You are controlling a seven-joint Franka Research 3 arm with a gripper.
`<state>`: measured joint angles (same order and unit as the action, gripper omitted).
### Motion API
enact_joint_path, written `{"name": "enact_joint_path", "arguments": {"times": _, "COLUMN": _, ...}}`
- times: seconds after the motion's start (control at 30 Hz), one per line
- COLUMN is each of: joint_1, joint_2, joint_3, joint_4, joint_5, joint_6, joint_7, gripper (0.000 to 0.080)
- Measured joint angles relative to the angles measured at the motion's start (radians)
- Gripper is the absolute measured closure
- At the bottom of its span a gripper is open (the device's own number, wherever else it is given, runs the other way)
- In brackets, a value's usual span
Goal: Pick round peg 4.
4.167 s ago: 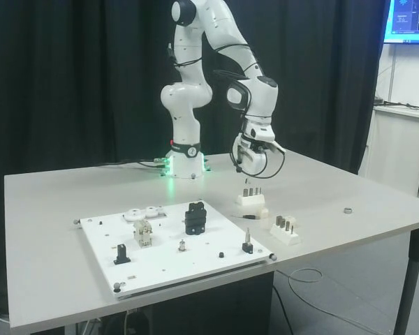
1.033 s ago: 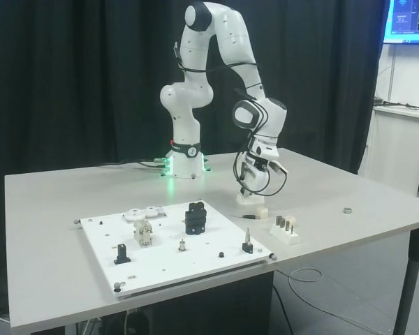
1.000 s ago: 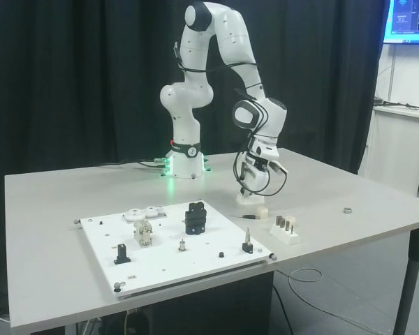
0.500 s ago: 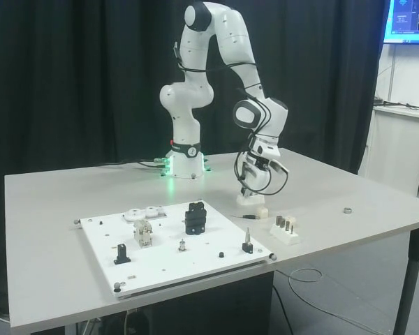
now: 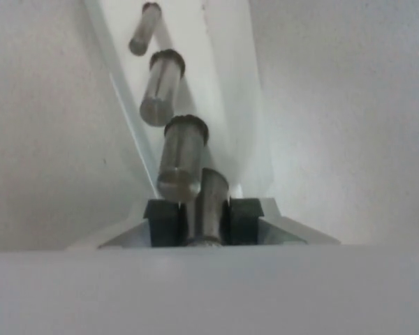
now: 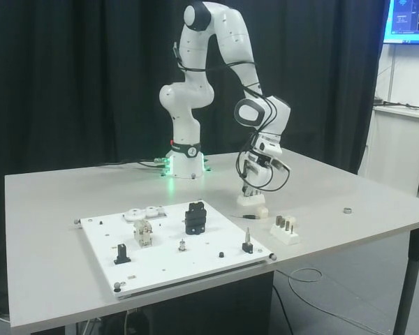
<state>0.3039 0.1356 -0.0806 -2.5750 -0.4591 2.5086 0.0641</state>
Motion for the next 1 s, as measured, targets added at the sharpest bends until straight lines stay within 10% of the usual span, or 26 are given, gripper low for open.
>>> {"name": "enact_joint_path", "arguments": {"times": 1.0, "joint_1": -0.137, "joint_2": -0.137, "joint_3": 0.319, "joint_4": 0.018, "joint_5": -0.249, "joint_6": -0.267, "joint_7": 0.381, "gripper": 0.0654}}
